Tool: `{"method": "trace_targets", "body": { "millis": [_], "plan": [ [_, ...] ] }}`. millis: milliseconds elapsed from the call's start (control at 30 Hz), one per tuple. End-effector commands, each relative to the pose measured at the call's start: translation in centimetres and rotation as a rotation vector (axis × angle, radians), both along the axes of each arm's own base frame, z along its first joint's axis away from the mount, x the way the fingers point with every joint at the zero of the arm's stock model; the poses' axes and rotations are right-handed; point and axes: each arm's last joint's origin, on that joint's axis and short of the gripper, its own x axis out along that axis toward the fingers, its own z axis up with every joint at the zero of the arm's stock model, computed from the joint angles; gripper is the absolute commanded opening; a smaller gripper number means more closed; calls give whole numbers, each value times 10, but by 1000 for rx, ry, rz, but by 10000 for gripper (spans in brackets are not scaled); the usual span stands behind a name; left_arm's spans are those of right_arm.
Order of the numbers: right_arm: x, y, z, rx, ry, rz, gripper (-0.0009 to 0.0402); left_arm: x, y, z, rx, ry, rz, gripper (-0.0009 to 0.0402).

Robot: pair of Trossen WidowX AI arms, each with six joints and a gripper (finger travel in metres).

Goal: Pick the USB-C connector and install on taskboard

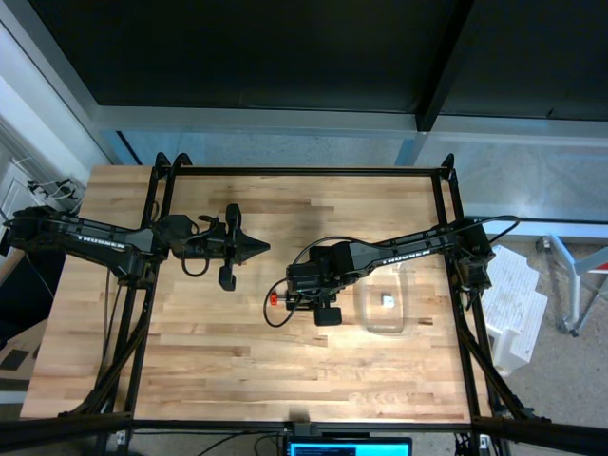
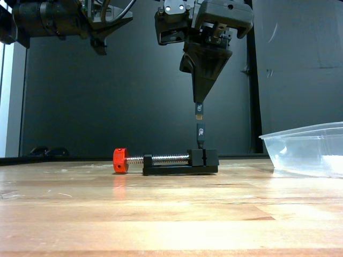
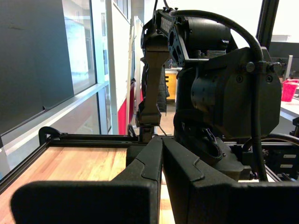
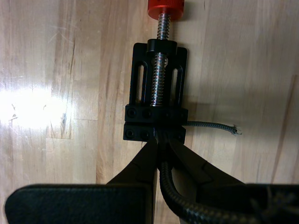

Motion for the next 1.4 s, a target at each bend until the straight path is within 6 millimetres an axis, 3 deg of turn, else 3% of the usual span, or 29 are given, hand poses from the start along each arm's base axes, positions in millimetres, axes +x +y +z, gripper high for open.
{"method": "trace_targets", "body": {
  "millis": [33, 1400],
  "plan": [
    [-1, 0, -2, 0, 6, -2, 0, 0, 0, 0, 0, -1, 0, 0],
    [0, -2, -15, -7, 1, 29, 0, 0, 0, 0, 0, -1, 0, 0]
  ]
}}
